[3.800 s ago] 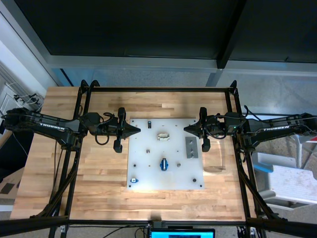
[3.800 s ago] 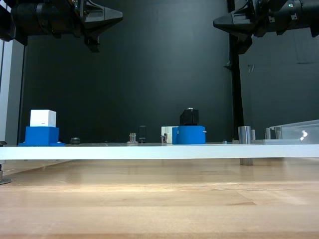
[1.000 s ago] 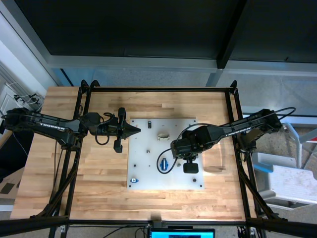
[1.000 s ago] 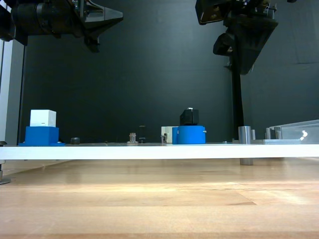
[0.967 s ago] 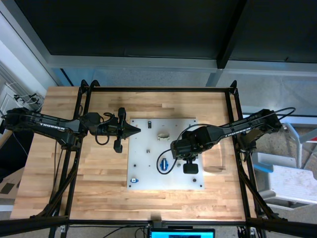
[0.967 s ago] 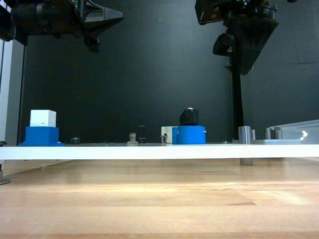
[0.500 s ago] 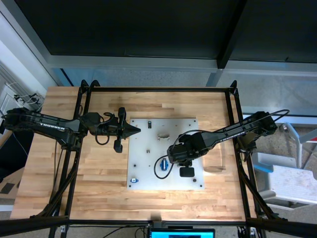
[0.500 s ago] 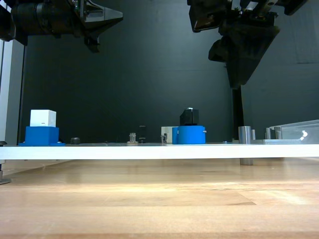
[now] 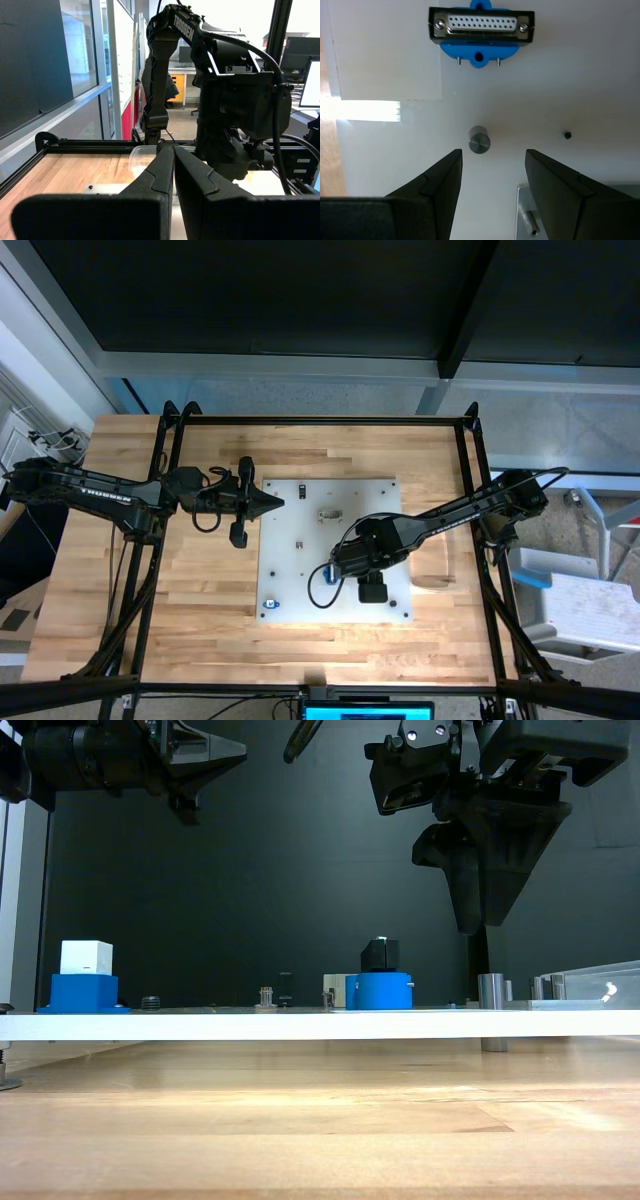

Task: Pick the 16mm cylinder and place it in the container

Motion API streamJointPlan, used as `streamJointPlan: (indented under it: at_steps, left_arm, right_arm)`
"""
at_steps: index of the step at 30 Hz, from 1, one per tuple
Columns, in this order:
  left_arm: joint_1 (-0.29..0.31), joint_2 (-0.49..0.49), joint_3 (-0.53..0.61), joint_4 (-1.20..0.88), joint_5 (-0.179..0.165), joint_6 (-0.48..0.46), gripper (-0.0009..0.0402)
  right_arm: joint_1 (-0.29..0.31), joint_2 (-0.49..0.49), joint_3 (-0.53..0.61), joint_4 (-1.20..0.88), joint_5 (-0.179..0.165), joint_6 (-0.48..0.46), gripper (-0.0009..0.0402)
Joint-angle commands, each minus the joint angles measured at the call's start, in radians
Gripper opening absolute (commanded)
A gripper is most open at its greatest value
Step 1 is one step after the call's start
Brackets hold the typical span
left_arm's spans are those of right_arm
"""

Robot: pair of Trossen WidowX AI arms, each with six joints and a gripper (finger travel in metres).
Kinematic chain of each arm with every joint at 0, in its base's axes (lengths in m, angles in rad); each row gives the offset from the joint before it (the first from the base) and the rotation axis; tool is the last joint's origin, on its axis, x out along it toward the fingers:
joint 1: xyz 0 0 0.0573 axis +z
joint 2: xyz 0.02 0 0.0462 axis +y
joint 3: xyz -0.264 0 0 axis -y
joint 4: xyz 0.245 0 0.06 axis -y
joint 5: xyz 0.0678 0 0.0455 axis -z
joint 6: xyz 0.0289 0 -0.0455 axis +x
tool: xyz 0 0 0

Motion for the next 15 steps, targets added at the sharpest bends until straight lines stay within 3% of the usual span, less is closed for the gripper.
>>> streamJointPlan:
  at_steps: [1,15]
  left_arm:
    - [0.000,0.000,0.000,0.000,0.000,0.000,0.0000]
    - [0.000,0.000,0.000,0.000,0.000,0.000,0.0000]
  right_arm:
    - [0.005,0.000,-0.012,0.017,0.000,-0.001,0.0174]
    - [0.014,0.000,-0.069,0.077,0.000,0.000,0.0174]
